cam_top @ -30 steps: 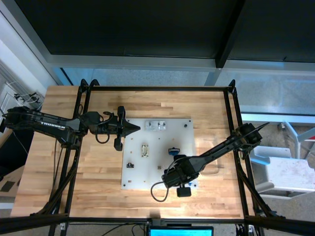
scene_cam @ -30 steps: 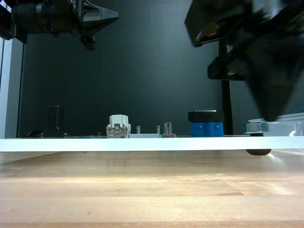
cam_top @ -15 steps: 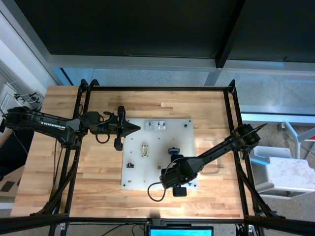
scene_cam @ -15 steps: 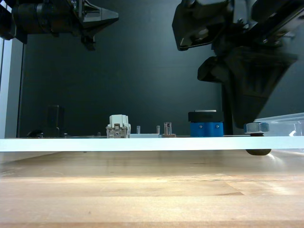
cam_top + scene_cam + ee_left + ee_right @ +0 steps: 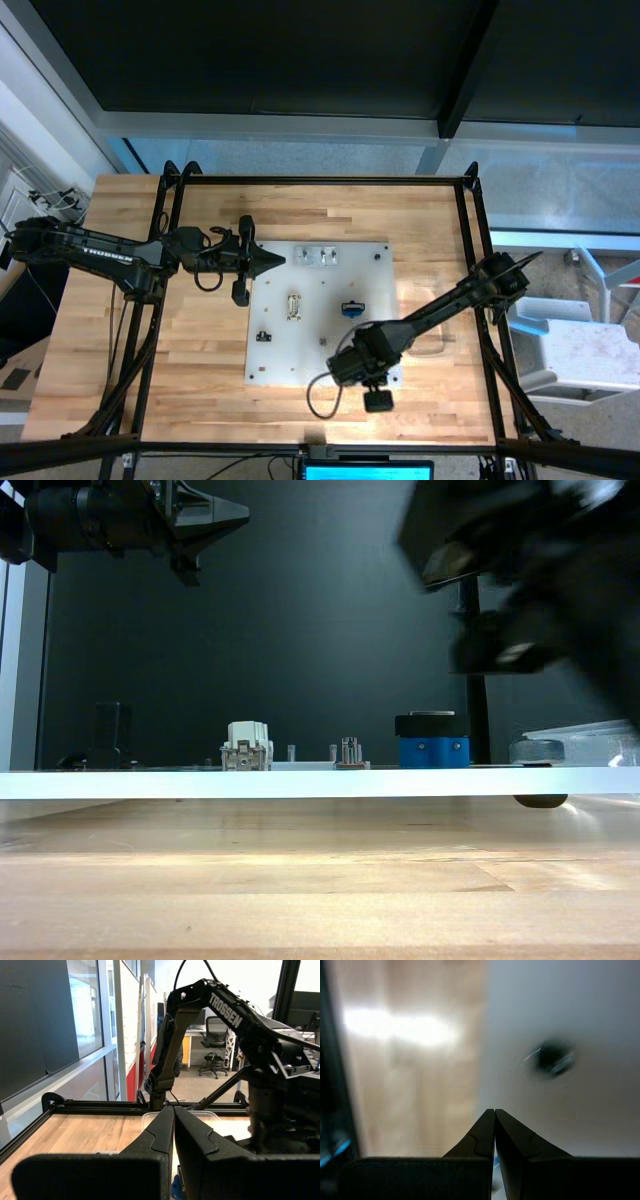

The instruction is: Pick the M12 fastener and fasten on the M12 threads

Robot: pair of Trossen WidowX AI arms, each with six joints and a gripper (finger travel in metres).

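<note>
- One wooden counter (image 5: 130,350) fills the lower half of the high view, with a black frame (image 5: 320,180) around it.
- Two black arms reach inward. The left arm (image 5: 90,255) lies at mid-left, and the right arm (image 5: 450,300) slants from right of centre down towards the lower middle.
- Flat at the counter's centre lies the white board (image 5: 320,335).
- Just beside the board's right edge sits the clear tray (image 5: 430,345), partly under the right arm. In the low view it shows at the far right, behind the nut.
- Over the board's far left corner, centre-left in the high view, hangs the left pincer (image 5: 280,260). The low view's upper left shows it well above the board, and its fingers are clenched together on nothing.
- Above the board's near right corner, the right pincer (image 5: 495,1111) points downward. Its fingers are clenched tip to tip, grasp nothing and stand apart from the nut.
- Right of centre in the low view stands the blue block (image 5: 432,750), and left of centre the pale connector (image 5: 247,748).
- Low at the lower right of the low view sits the silver nut (image 5: 537,750), touching neither pincer.
- In the right wrist view the nut shows as blurred silver glints around a dark core, the stud (image 5: 551,1057). It sits on its stud, but I cannot tell how far down.
</note>
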